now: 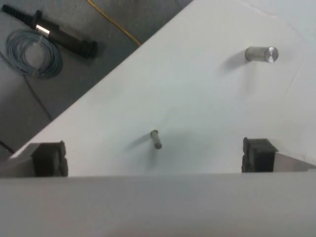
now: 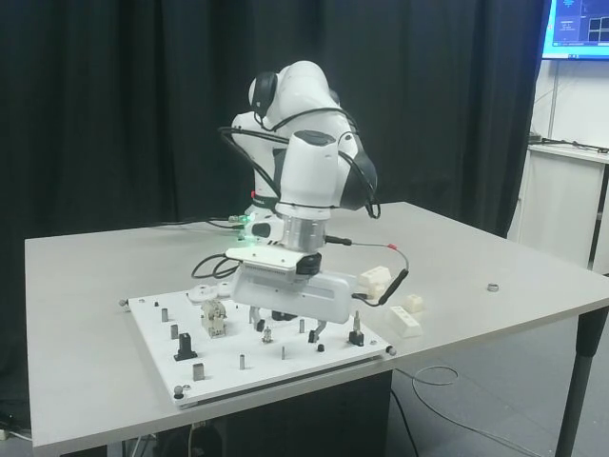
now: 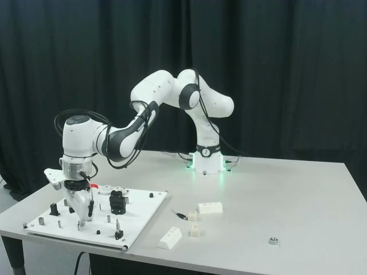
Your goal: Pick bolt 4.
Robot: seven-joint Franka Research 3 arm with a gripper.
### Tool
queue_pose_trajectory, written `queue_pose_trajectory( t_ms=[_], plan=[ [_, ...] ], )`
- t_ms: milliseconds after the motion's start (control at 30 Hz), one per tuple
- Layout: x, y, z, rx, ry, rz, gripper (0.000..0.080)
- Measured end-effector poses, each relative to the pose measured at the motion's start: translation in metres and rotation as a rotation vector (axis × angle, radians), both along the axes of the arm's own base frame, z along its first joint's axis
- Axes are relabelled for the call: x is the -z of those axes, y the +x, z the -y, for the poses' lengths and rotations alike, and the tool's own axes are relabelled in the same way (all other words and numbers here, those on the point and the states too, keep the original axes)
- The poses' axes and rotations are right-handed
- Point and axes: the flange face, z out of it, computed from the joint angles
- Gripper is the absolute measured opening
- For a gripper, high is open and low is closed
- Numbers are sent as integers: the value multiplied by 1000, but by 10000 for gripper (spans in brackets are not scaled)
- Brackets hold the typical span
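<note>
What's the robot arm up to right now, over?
Gripper open, empty, above white board. Thin bolt stands between the fingertips, ungrasped. Thicker peg off to one side, not blocking.

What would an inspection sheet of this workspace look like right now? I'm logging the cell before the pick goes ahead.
Surface: grey table; white board lies at its corner.
Job's things: thin bolt stands upright on the board, between the fingertips in the wrist view, not yet held; thicker pin stands apart from it.
Clutter: white blocks and a small nut on the bare table.
Grippers: gripper open, hovering low over the board.
Cables: black cable runs along the arm; coiled cable on the floor.
Surroundings: black curtain; monitor behind.
</note>
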Motion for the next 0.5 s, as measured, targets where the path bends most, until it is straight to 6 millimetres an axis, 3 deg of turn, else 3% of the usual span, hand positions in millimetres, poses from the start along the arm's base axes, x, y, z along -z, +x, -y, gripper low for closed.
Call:
queue_pose_trajectory(
  t_ms=[67,500],
  plan=[
    [-2,1,-1,-1,0,0,786],
    [-7,3,-1,-2,-2,4,799]
  ],
)
